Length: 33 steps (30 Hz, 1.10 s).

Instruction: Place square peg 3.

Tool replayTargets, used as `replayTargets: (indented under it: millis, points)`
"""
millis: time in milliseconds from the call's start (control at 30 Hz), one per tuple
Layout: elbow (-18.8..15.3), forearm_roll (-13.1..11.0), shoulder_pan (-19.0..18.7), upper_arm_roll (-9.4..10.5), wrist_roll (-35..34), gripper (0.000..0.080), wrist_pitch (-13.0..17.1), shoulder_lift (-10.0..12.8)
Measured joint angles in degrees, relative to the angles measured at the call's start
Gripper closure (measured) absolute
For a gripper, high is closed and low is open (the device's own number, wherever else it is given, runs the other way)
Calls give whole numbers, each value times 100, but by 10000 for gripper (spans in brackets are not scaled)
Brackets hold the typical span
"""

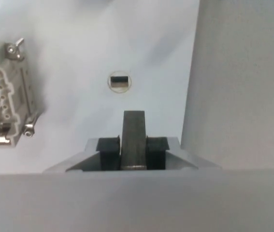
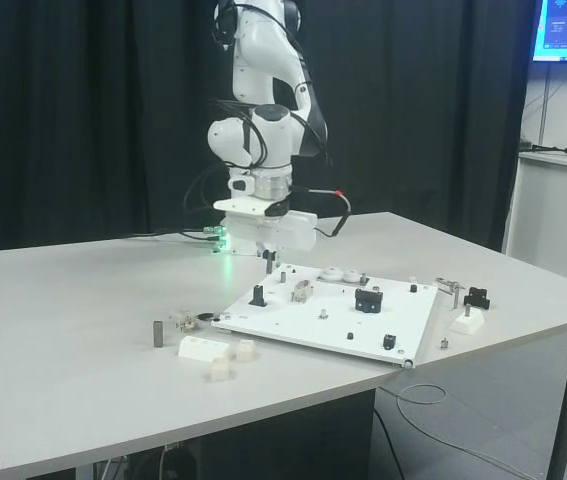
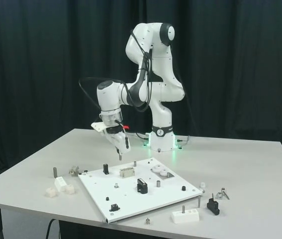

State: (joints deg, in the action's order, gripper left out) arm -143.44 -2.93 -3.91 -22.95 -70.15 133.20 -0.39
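1. Square peg 3, a dark grey metal bar of square section (image 1: 134,140), stands upright between the black pads (image 1: 108,151) of the gripper (image 1: 134,162), which is clamped on it; it hangs in the air above the flat white assembly board (image 2: 363,335), near the board's edge on the arm's side.
2. In the wrist view a small dark rectangular socket in a pale round collar (image 1: 119,81) lies just ahead of the peg's tip; I judge this to be the target hole.
3. To do the step well, bring the peg squarely over the socket, match its flat sides to the opening, keep it plumb, then lower slowly and release only once it is seated.
4. Counted: one held peg, one visible socket, and one grey multi-pin connector housing (image 1: 4,94) on the board beside it.
5. Off the board, one more dark upright peg (image 2: 155,335) stands on the grey table (image 2: 83,300), and three white blocks (image 2: 221,358) lie near it.
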Motion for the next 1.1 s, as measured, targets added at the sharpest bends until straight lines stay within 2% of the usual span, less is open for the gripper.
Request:
replayTargets:
  millis: [267, 1100]
  points:
    - [0, 62, -18, 0, -46, 692, -49, -88]
    - [2, 133, -30, 0, -91, 692, -31, -92]
